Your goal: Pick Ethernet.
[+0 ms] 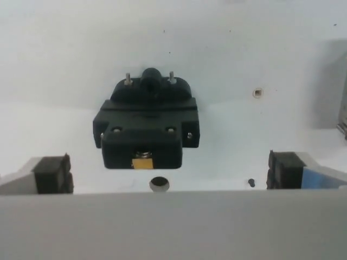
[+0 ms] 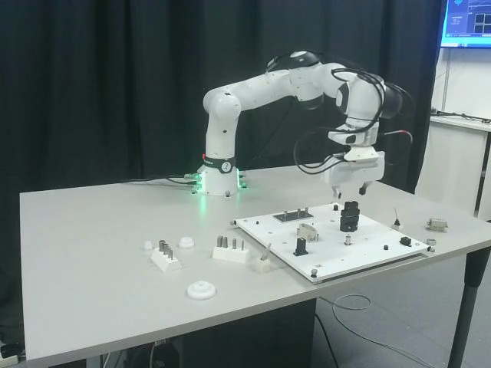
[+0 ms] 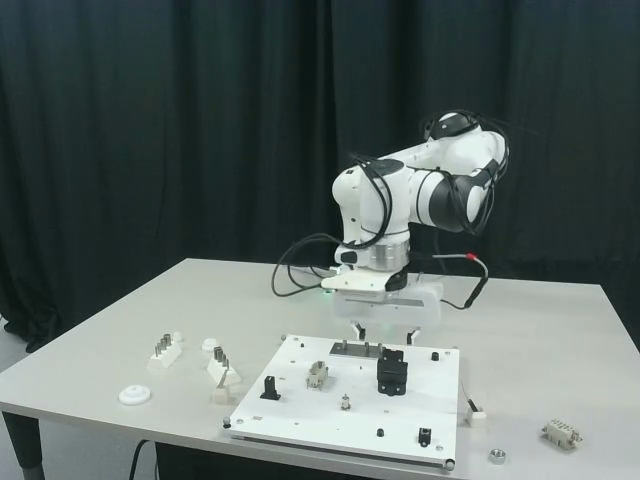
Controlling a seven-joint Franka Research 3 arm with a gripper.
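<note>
Ethernet connector block [image 1: 146,122], a black upright part, is seen standing on the white board [image 2: 368,249], which lies flat on the grey desk [image 2: 92,230], probably so that each part is kept at a fixed place for the arm. The gripper [image 2: 352,186] is held directly above this block and apart from it, pointing straight down; such a pose is judged to prepare a vertical descent. In the wrist view the block is framed between the two black fingertips [image 1: 52,173], and the jaws are spread wide, with clear room on both sides, so nothing is held. The grasp is not yet begun. Other small fixtures are placed on the same board, among them a black bracket [image 3: 271,387], well apart from the target, so a collision seems unlikely.
</note>
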